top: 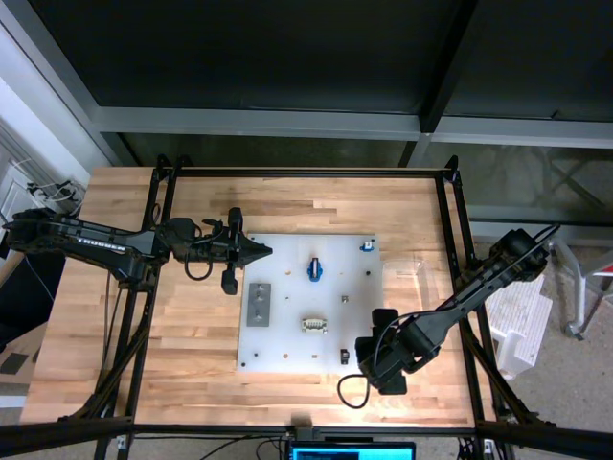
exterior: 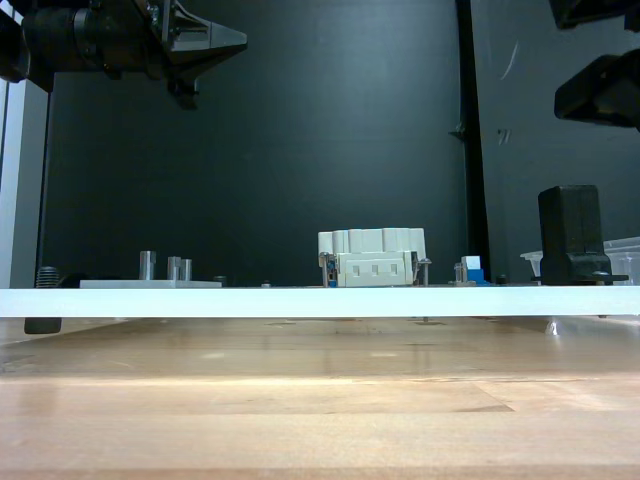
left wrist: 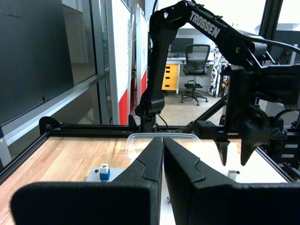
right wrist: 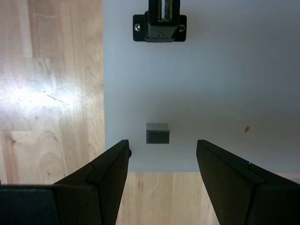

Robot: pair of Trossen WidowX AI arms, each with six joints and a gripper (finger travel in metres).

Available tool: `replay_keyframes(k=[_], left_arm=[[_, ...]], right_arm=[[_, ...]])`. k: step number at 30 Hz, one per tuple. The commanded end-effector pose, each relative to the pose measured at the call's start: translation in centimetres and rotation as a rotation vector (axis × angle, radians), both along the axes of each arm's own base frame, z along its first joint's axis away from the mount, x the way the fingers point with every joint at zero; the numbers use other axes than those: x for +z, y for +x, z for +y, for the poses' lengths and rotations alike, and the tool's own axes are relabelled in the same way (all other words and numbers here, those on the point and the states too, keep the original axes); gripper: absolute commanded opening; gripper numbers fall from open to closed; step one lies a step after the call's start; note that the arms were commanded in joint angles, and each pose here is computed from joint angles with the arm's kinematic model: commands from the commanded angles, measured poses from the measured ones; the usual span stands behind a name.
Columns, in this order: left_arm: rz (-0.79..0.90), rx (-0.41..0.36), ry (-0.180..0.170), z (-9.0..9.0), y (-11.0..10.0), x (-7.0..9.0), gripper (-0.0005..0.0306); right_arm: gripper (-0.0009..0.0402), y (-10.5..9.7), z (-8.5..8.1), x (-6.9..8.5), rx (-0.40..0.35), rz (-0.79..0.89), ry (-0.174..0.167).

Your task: Pick the 16mm bar and install on taskboard

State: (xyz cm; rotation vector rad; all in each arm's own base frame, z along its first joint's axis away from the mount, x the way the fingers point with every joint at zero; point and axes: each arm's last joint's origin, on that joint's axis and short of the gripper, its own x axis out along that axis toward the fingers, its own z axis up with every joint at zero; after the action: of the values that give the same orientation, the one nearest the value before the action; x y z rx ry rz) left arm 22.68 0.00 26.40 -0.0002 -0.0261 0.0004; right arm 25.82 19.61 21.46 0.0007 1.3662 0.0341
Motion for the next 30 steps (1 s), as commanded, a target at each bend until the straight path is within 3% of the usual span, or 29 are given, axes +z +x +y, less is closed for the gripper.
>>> replay_keyframes(k=[1,7,18,23,26,30], left_arm=[[0.000,0.000,0.000,0.0,0.0,0.0,0.0000],[0.000,0.000,0.000,0.0,0.0,0.0,0.0000],[0.000,0.000,0.000,0.0,0.0,0.0,0.0000],[0.000,0.000,0.000,0.0,0.0,0.0,0.0000],[0.000,0.000,0.000,0.0,0.0,0.0,0.0000],[0.000,0.000,0.000,0.0,0.0,0.0,0.0000]], right_arm=[[0.0194,0.0,-0.3,0.6,0.024,-0.019,0.005],[0.0158,0.2,-1.9,2.4,0.039,-0.079,0.022],[0.0073,0.4,-7.5,5.7,-0.044,-0.274,0.029],[0.0031,0.1,-9.9,7.6,-0.059,-0.360,-0.024],[0.0000,-0.2,-11.3,8.6,-0.062,-0.398,-0.035],[0.0004,-0.6,-13.2,9.8,-0.066,-0.461,-0.054]])
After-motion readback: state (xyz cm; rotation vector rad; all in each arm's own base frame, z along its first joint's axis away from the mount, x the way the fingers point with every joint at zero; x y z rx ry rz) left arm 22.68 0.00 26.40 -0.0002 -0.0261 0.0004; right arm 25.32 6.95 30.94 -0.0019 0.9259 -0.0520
